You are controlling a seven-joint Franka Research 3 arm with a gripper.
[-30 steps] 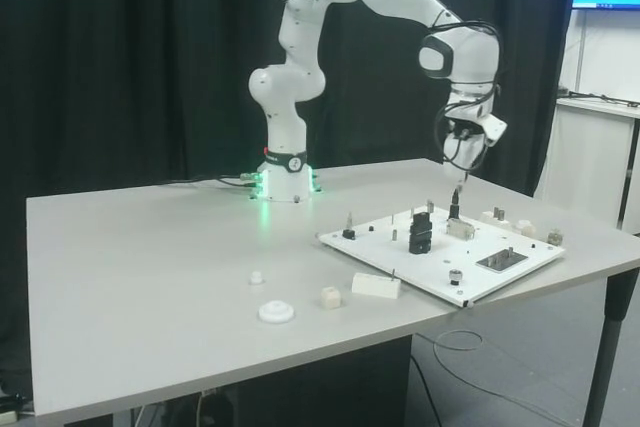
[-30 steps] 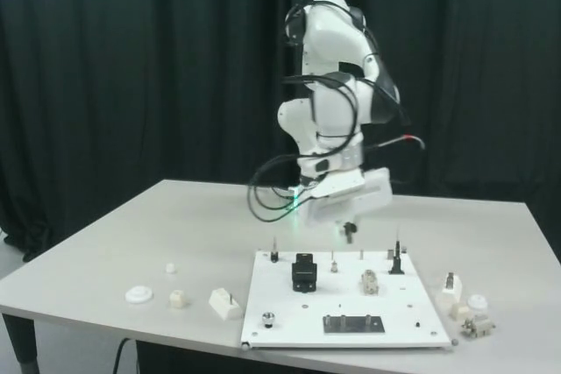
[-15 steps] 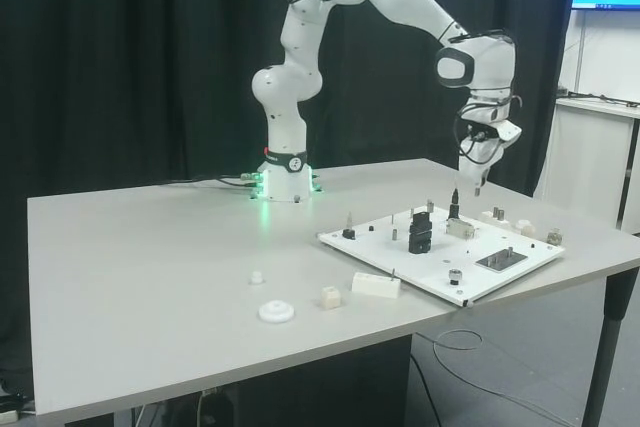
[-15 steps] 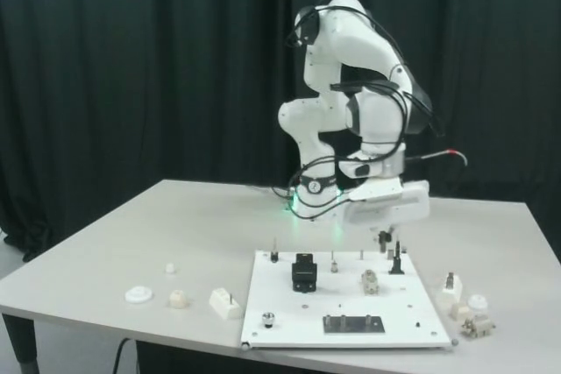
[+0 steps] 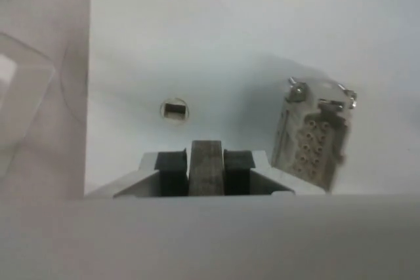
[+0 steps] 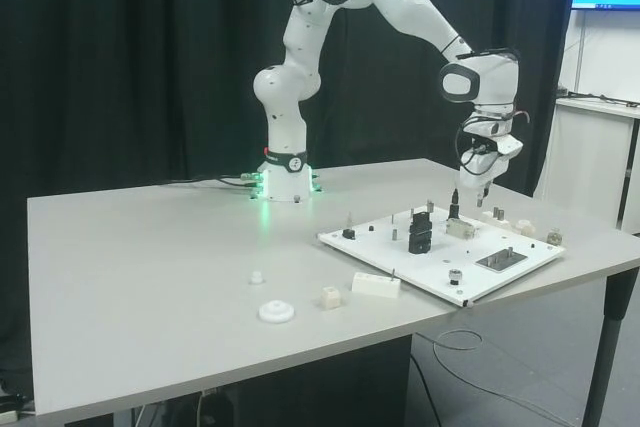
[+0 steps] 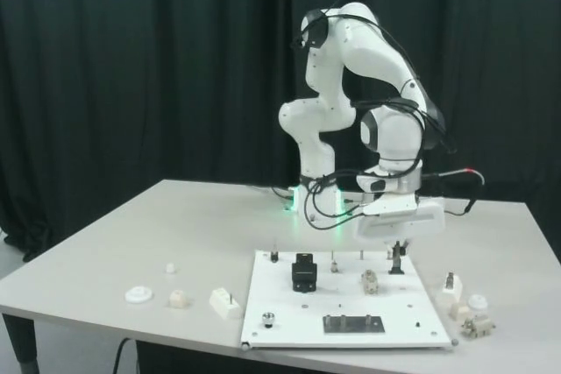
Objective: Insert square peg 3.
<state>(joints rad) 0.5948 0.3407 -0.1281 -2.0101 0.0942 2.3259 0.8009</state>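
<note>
My gripper (image 5: 205, 157) is shut on a grey square peg (image 5: 207, 174), which stands upright between the two black pads (image 5: 172, 172). Below it lies the white board (image 5: 216, 37), and a small square hole (image 5: 174, 109) sits in the board just ahead of the peg tip. In the first room view the gripper (image 6: 480, 183) hangs a little above the far right part of the board (image 6: 385, 242). The second room view shows the gripper (image 7: 401, 247) over the board's back edge (image 7: 263, 304), close to a black post (image 7: 396, 262).
A grey multi-pin connector (image 5: 314, 139) lies on the board beside the hole. A black fixture (image 7: 304, 271) and a metal plate (image 7: 353, 324) also stand on the board. Loose white parts (image 6: 330, 297) lie on the table left of the board, and others (image 7: 465, 308) to its right.
The arm has swung across the board towards its far right corner and come lower, still carrying the peg. Nothing on the board or table has moved.
</note>
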